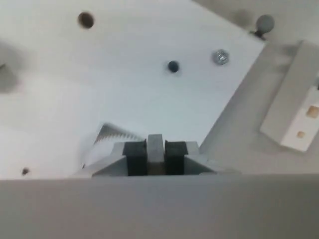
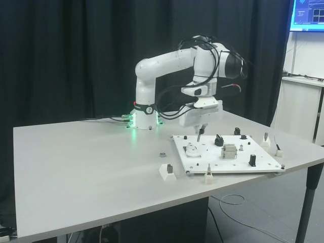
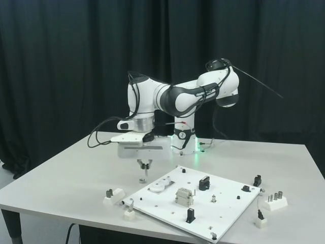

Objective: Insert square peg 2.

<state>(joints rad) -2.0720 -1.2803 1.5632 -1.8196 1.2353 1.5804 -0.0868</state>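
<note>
Above the near-base corner of the white board [image 2: 230, 162], the gripper [image 1: 155, 158] hangs clear of the surface, its two black pads [image 1: 134, 158] pressed against a grey square peg [image 1: 155, 148] that stands upright between them. In both room views the peg [image 3: 145, 170] points down from the fingers and its lower end is in the air, not touching anything. In the first room view it hangs over the board's edge, near a round white disc [image 2: 192, 150]; in the second room view it sits just off the board [image 3: 203, 211], over the grey table [image 3: 66, 178], so I cannot tell which side of the edge it is on. The wrist view shows bare board beneath, with a small open hole [image 1: 85, 20], a dark button [image 1: 173, 66] and a screw [image 1: 221, 58] farther off, and a white block [image 1: 294, 107] lying on the table beyond the board's edge. The arm [image 2: 167, 63] reaches forward from its base [image 2: 144, 119], where a green light glows. On the board stand a grey box-like fixture [image 2: 229, 151] and several black parts [image 2: 252, 160]. Two small white holders [image 2: 167, 172] sit on the table just beside the board's front edge.
</note>
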